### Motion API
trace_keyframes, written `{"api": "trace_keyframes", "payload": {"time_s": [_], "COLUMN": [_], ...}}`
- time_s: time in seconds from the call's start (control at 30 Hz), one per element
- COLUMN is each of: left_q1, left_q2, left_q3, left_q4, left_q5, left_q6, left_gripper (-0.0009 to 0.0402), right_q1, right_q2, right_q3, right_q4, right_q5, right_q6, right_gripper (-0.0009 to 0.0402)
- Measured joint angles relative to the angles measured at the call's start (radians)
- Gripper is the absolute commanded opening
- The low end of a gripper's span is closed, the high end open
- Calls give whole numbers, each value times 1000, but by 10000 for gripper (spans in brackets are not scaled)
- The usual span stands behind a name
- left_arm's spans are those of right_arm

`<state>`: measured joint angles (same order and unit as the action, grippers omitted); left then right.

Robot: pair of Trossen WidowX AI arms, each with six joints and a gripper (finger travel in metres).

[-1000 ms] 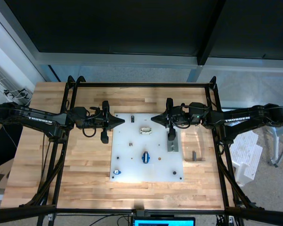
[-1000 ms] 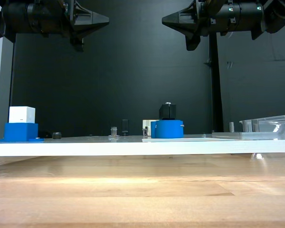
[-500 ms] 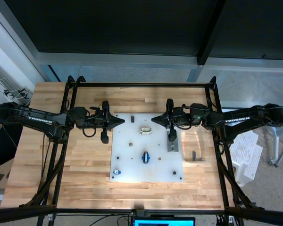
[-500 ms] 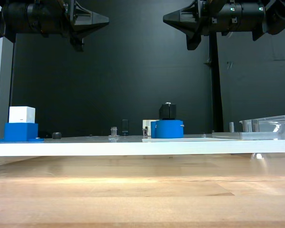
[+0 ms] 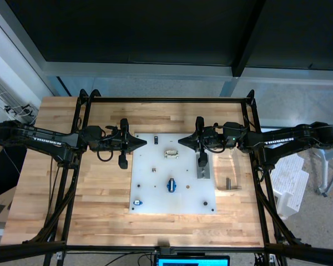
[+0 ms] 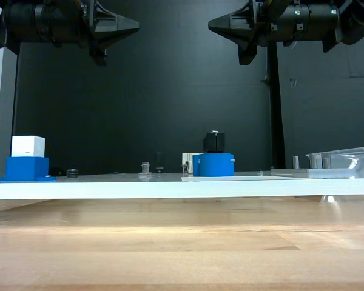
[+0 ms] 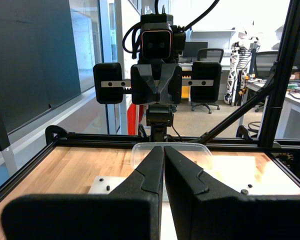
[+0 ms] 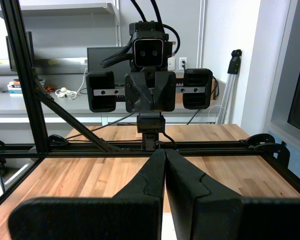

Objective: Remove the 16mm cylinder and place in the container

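Large white square board (image 5: 155, 191) on pale wooden table (image 5: 89, 194), beneath gap between left gripper (image 5: 143, 142) and right gripper (image 5: 181, 141). Small cream connector (image 5: 170, 153) below that gap. Blue round fitting with black cap (image 5: 170, 185) mid-board, nearer camera than both tips. Grey rectangular block (image 5: 204, 173) under right gripper's body. Blue base bearing white cube (image 6: 26, 159) at near corner, left gripper's side. Black metal frame (image 5: 166, 100) around table.

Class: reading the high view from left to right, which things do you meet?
In order: left claw over the left edge of the white board, blue fitting, right claw above the board, container off its right side.
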<state>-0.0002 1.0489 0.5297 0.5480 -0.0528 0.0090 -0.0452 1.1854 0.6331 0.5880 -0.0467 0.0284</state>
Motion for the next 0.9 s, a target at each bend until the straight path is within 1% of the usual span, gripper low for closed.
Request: {"api": "trace_keyframes", "payload": {"time_s": [0.9], "left_q1": [0], "left_q2": [0], "left_q3": [0], "left_q4": [0], "left_q5": [0], "left_q6": [0], "left_gripper": [0], "right_q1": [0], "right_q2": [0], "right_q3": [0], "right_q4": [-10], "right_q5": [1], "right_q6": [0], "right_gripper": [0]}}
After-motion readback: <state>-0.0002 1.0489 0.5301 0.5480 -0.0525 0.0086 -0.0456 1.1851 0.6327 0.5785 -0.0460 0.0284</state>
